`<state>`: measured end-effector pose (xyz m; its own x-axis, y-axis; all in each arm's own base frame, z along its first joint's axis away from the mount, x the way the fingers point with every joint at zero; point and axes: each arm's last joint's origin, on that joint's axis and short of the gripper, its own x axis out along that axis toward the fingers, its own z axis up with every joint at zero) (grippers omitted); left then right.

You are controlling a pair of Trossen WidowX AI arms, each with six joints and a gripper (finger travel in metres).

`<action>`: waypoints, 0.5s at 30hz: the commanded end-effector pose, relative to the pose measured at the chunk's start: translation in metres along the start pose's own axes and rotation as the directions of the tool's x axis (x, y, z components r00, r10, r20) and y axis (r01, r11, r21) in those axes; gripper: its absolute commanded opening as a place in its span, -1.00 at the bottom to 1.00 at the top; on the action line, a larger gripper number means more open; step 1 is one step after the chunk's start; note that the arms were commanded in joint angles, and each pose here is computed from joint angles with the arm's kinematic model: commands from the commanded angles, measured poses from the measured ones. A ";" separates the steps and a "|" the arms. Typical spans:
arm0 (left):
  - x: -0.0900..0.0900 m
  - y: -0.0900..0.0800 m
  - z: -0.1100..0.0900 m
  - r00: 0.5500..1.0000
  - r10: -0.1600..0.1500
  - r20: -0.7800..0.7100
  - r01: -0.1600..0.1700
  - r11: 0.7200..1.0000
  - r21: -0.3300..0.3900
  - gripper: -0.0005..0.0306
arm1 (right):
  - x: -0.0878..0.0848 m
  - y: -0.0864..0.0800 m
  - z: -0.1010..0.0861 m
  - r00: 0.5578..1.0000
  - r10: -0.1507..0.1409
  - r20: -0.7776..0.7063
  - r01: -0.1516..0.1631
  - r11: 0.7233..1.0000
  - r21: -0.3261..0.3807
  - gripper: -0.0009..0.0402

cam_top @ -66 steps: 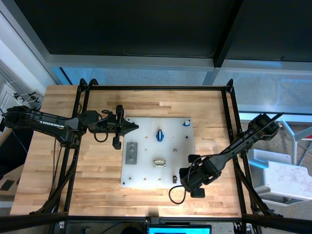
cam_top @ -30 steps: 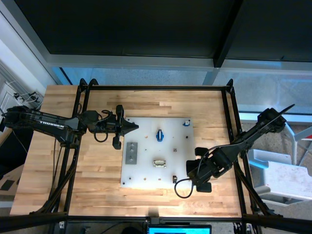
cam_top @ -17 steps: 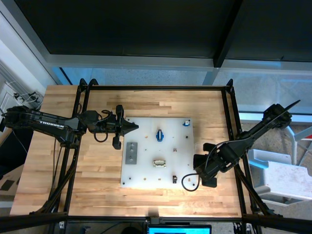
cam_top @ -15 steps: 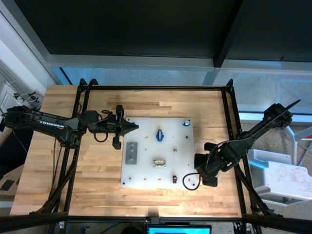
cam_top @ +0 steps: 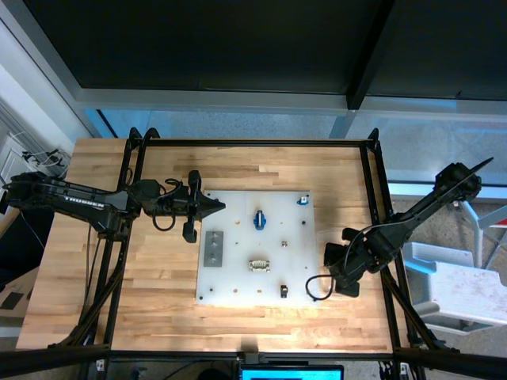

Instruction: Pick the 16mm bar from the taskboard and place it in the container

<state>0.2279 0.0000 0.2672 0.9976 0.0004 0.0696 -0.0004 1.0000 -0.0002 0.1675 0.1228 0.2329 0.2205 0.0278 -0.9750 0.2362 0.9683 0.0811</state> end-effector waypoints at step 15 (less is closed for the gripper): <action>0.000 0.000 0.000 1.000 0.000 0.000 0.000 1.000 0.000 -0.96 | 0.023 -0.013 -0.015 1.000 0.010 0.008 -0.010 1.000 -0.003 -0.96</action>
<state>0.2279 0.0000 0.2673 0.9976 0.0004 0.0699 -0.0003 1.0000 -0.0006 0.1551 0.1147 0.2076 0.2294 0.0355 -0.9727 0.2314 0.9687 0.0899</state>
